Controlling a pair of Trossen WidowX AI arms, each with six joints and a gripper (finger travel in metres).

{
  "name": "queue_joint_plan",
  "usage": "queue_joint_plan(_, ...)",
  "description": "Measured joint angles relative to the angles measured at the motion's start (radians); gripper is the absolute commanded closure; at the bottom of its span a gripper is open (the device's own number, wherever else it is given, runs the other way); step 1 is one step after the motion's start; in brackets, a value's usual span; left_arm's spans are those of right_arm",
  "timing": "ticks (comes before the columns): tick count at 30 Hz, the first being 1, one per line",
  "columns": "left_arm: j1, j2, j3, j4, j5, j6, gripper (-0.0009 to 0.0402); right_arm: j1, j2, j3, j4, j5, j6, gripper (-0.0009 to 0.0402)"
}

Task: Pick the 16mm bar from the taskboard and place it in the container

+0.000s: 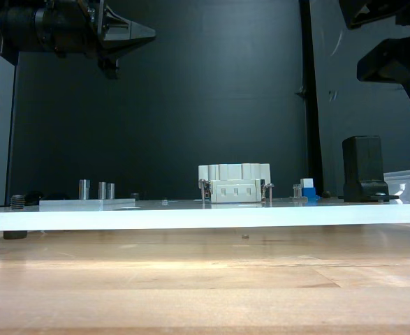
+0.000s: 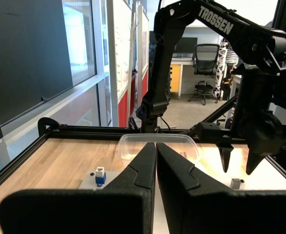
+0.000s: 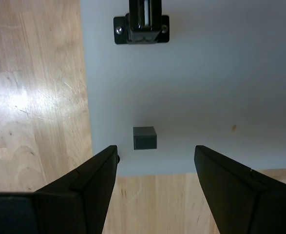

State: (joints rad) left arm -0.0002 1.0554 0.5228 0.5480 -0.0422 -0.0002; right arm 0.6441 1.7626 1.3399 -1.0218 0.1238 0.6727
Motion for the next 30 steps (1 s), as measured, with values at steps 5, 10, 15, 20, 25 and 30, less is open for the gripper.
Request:
queue_joint_plan(5, 0.000, 0.000, 0.000, 0.000, 0.000, 0.000, 0.0393, 0.002, 0.000, -0.034, 0.040, 0.000, 0.002, 0.0182)
queue_joint_plan(10, 0.000, 0.000, 0.000, 0.000, 0.000, 0.000, 0.0393, 0.006, 0.000, -0.069, 0.079, 0.000, 0.002, 0.0182)
queue_joint_plan(15, 0.000, 0.000, 0.000, 0.000, 0.000, 0.000, 0.0393, 0.010, 0.000, -0.090, 0.104, 0.012, 0.001, 0.0182)
queue_joint_plan(20, 0.000, 0.000, 0.000, 0.000, 0.000, 0.000, 0.0393, 0.012, 0.000, -0.122, 0.155, 0.014, 0.001, 0.0182)
queue_joint_plan(25, 0.000, 0.000, 0.000, 0.000, 0.000, 0.000, 0.0393, 0.014, 0.007, -0.133, 0.167, 0.014, -0.001, 0.0182)
queue_joint_plan(30, 0.000, 0.000, 0.000, 0.000, 0.000, 0.000, 0.0393, 0.019, 0.020, -0.133, 0.177, 0.014, -0.001, 0.0192)
